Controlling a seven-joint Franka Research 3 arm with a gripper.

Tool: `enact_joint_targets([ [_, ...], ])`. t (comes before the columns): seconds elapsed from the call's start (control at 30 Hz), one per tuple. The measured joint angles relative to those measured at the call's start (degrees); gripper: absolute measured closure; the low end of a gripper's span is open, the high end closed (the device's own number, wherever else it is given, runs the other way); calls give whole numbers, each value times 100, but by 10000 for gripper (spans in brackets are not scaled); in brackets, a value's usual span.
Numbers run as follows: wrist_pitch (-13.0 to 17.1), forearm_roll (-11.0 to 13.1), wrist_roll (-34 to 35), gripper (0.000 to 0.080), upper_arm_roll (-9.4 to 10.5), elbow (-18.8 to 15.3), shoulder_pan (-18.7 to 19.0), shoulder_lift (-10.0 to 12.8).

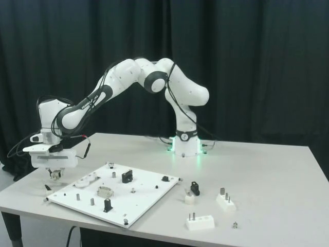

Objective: Place waterproof.

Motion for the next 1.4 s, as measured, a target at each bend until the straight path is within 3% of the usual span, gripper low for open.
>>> enact_joint_targets([
  [0.27, -222, 0, 0, 489, -96, 134, 4, -2],
  [1.0, -412, 0, 152, 489, -176, 261, 7, -7],
  [1.4, -435, 0, 1242, 489, -224, 286, 8, -39],
])
